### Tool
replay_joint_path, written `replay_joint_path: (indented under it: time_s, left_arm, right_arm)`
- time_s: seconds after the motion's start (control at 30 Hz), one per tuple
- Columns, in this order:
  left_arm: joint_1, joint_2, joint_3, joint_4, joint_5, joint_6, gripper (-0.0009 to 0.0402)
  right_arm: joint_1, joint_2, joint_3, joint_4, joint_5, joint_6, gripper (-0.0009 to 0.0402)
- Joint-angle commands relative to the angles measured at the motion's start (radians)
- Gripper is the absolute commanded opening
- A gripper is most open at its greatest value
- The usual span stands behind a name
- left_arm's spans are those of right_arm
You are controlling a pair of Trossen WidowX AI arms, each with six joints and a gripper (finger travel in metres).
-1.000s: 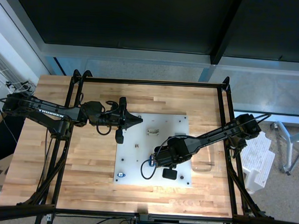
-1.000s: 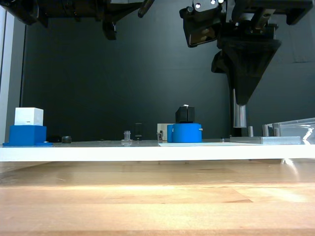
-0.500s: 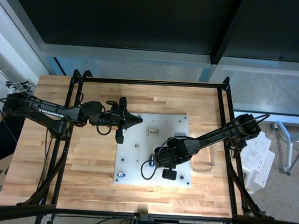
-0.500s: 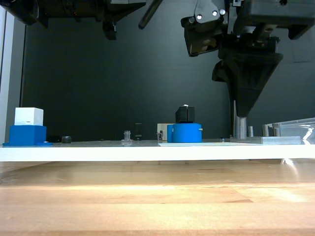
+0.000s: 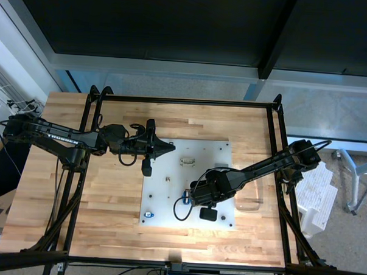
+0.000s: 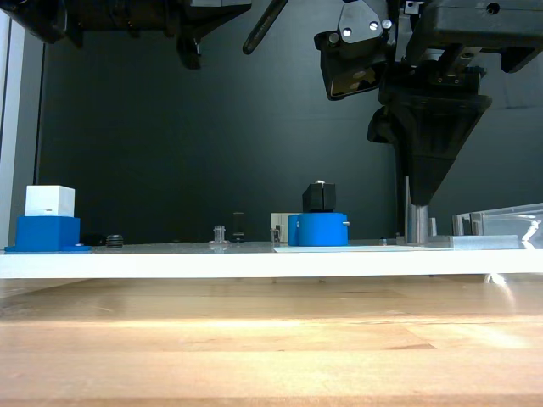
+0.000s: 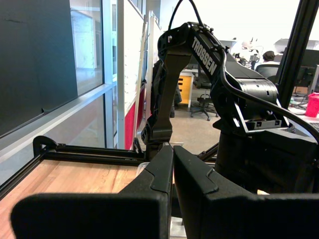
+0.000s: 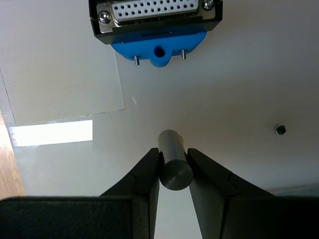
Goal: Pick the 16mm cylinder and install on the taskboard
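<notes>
The 16mm cylinder (image 8: 172,158) is a short grey metal peg held upright between my right gripper's fingers (image 8: 147,172). My right gripper (image 6: 417,200) points straight down over the white taskboard (image 5: 168,201), near its right half, and is shut on the cylinder (image 6: 416,224). The cylinder's lower end sits at the level of the board surface; I cannot tell whether it is in a hole. The blue connector (image 8: 158,50) lies just beyond the cylinder. My left gripper (image 5: 168,147) hangs shut and empty above the board's far left edge, with its fingers (image 7: 162,167) pressed together.
A clear plastic tray (image 5: 252,193) lies off the board's right edge. On the board stand a blue round connector (image 6: 321,227), a blue block with a white cube (image 6: 48,222), a beige connector (image 5: 186,162) and a flat grey metal block (image 6: 475,242).
My right gripper has come down a little with the cylinder, whose lower end has dropped from above the board to its surface. The left arm has stayed still.
</notes>
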Motion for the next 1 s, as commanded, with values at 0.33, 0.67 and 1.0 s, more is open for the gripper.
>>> replay_joint_path:
  time_s: [0.33, 0.67, 1.0]
  left_arm:
    - [0.0, 0.0, 0.0, 0.0, 0.0, 0.0, 0.0001]
    - [0.0, 0.0, 0.0, 0.0, 0.0, 0.0, 0.0001]
    - [0.0, 0.0, 0.0, 0.0, 0.0, 0.0, 0.0001]
  right_arm:
    - [0.0, 0.0, -0.001, 0.003, 0.0, -0.001, 0.0004]
    - [0.0, 0.0, -0.001, 0.004, 0.0, -0.001, 0.0004]
    - [0.0, 0.0, -0.001, 0.004, 0.001, -0.001, 0.0022]
